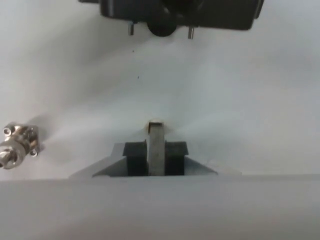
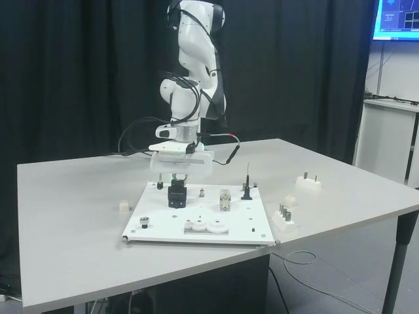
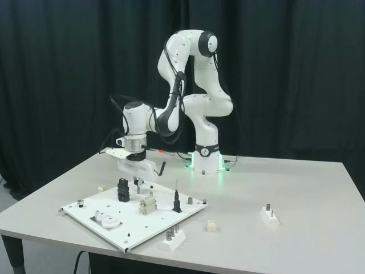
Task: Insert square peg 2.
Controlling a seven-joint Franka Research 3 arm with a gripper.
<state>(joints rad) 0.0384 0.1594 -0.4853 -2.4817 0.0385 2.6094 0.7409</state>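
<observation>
One white arm (image 3: 188,97) is bent over the white board (image 2: 200,216) on the grey counter (image 2: 72,196), w/ the jaws (image 2: 177,193) down low, just above the board's surface near its back-left part as seen from the first room cam. Jaws are clenched on the square peg (image 1: 156,150): in the wrist view the grey peg sits upright between the two black fingers (image 1: 134,159), its tip sticking out past them toward the board. Peg's tip looks v. close to the board, but can't tell if it touches. On the board, from the first room cam: white gears (image 2: 208,226) near the front edge, a small metal block (image 2: 224,200) approx. mid-board, a black upright post (image 2: 247,188) to its right. Wrist cam also picks up a metal connector (image 1: 17,145) off to one side of the peg. Off the board, a white holder w/ pegs (image 2: 285,219) sits by its right edge, another white holder (image 2: 308,182) farther back, well apart.
</observation>
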